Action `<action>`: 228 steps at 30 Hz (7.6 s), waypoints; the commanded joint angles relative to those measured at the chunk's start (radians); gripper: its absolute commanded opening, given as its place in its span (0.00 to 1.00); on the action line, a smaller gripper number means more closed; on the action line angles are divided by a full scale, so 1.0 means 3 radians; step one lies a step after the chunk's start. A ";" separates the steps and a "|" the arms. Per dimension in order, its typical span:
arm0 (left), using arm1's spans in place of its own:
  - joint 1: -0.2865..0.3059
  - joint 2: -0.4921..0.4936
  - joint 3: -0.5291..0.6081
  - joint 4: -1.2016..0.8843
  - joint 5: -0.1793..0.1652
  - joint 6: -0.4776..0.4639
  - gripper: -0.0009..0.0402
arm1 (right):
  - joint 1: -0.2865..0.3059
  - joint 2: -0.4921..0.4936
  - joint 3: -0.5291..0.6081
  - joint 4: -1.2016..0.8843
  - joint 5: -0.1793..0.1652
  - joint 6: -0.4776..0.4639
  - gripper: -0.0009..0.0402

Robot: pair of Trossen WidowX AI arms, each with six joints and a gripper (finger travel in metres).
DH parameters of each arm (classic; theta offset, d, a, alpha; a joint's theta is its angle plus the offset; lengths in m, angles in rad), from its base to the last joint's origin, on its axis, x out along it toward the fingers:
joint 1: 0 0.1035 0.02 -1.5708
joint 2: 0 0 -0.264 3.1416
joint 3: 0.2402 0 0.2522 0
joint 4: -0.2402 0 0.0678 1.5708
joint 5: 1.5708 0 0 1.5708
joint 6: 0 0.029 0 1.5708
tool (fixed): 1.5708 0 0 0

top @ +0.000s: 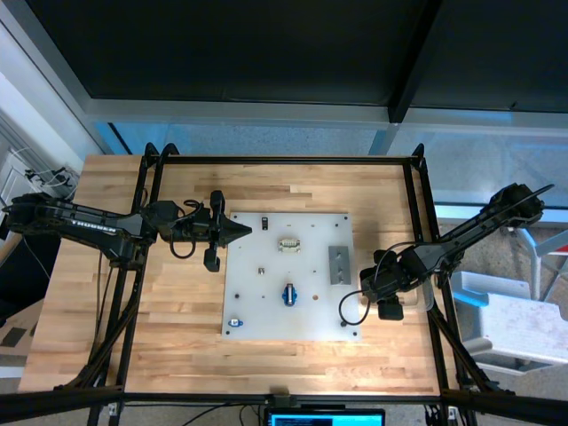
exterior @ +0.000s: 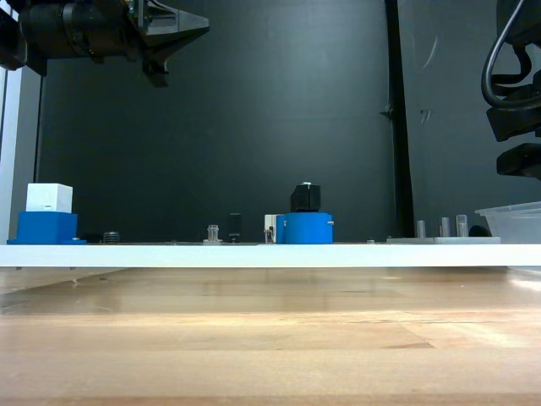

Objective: Pick the 16mm cylinder and place it in the taskboard

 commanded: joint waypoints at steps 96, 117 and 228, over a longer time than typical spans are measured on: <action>0.0001 0.0001 0.0000 0.0001 0.0001 0.0001 0.02 | -0.0112 0.0191 0.1165 -0.0978 0.0088 -0.0113 0.04; 0.0001 0.0001 0.0000 0.0001 0.0001 0.0001 0.02 | -0.0300 0.0974 0.1792 -0.0841 0.0090 -0.0259 0.04; 0.0001 0.0001 0.0000 0.0001 0.0001 0.0001 0.02 | -0.0584 0.2033 0.2485 -0.0417 0.0088 -0.0553 0.04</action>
